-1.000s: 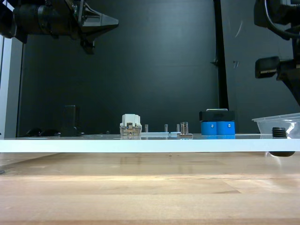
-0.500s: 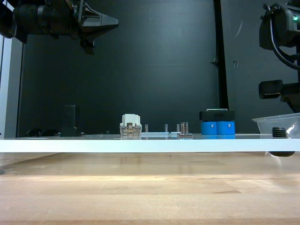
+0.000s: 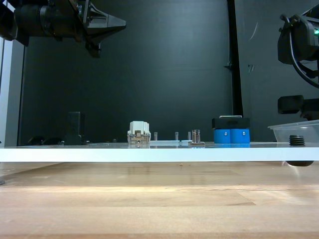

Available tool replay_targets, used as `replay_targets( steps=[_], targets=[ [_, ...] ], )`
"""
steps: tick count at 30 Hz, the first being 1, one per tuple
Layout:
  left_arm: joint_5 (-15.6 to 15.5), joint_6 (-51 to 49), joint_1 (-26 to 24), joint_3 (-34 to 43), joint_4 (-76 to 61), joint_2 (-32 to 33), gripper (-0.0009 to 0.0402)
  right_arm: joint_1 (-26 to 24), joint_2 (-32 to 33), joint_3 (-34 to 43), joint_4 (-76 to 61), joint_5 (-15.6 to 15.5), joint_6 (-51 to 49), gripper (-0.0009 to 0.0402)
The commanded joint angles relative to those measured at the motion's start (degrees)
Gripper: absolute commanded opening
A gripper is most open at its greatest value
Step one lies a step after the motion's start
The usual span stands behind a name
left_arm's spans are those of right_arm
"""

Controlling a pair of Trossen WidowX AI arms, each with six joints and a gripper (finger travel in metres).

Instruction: Pick the M12 nut and place it on its threads and fasten

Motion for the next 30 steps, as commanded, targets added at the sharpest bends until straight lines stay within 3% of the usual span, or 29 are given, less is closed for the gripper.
replay_targets(
  steps=[1,15,30],
  targets=[
    [0.0,0.0,0.0,0.0,0.0,0.0,0.0000,0.0,0.0,0.0,0.2,0.4,-0.1,0.0194],
    [0.0,0.0,0.0,0.0,0.0,0.0,0.0000,0.0,0.0,-0.2,0.4,0.8,0.0,0.0127],
    [0.0,0.0,0.0,0.0,0.0,0.0,0.0000,0.0,0.0,-1.1,2.1,0.8,0.0,0.0082]
  ],
)
